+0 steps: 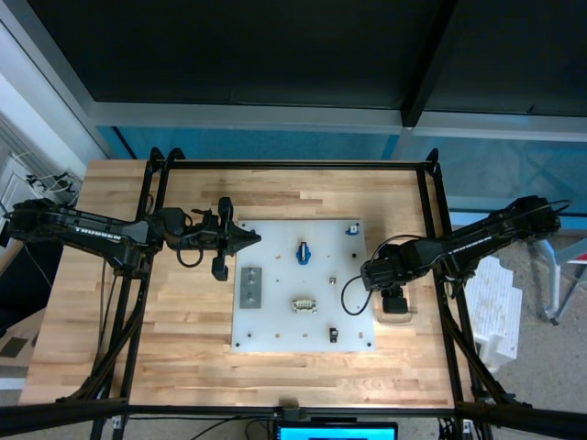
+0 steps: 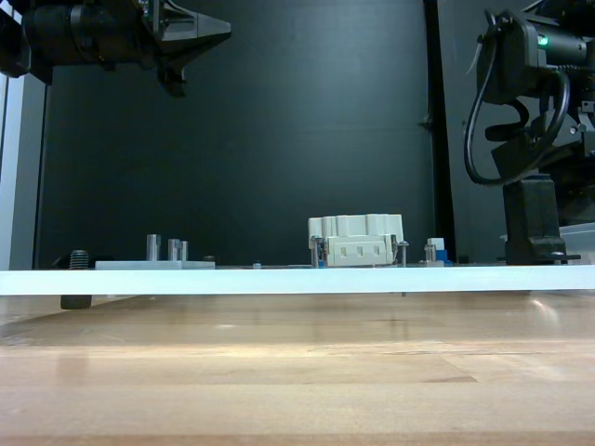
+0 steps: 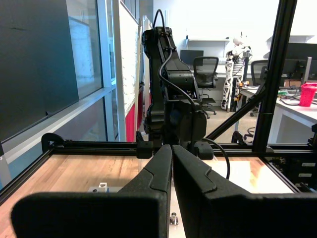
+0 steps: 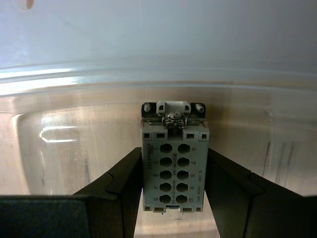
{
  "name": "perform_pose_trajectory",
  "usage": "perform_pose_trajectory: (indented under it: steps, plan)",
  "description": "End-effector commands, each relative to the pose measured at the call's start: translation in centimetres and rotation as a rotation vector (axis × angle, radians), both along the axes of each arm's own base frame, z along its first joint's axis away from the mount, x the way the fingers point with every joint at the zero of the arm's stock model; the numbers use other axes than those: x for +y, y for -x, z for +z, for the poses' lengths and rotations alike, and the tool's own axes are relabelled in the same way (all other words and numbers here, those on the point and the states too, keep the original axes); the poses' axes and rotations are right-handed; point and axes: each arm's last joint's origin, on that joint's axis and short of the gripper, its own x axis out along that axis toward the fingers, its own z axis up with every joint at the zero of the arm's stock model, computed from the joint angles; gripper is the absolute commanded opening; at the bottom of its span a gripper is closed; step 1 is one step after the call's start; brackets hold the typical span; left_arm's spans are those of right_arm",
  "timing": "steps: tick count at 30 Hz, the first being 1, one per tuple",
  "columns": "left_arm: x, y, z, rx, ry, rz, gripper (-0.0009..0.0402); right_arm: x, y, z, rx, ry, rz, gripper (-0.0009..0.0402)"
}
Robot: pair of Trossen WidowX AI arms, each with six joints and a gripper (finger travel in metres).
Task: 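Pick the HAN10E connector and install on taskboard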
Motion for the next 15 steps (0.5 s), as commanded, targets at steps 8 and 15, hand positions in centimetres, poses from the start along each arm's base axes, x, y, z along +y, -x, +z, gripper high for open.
perform_pose_trajectory:
  steps: [8, 15]
  plan:
    - [0.0, 0.0, 0.0, 0.000, 0.000, 0.000, 0.0001, 0.1, -0.6, 4.0, 0.001, 0.001, 0.003, 0.0028]
    - [0.0, 0.0, 0.0, 0.000, 0.000, 0.000, 0.0001, 0.2, -0.9, 7.9, 0.016, 0.005, 0.003, 0.0028]
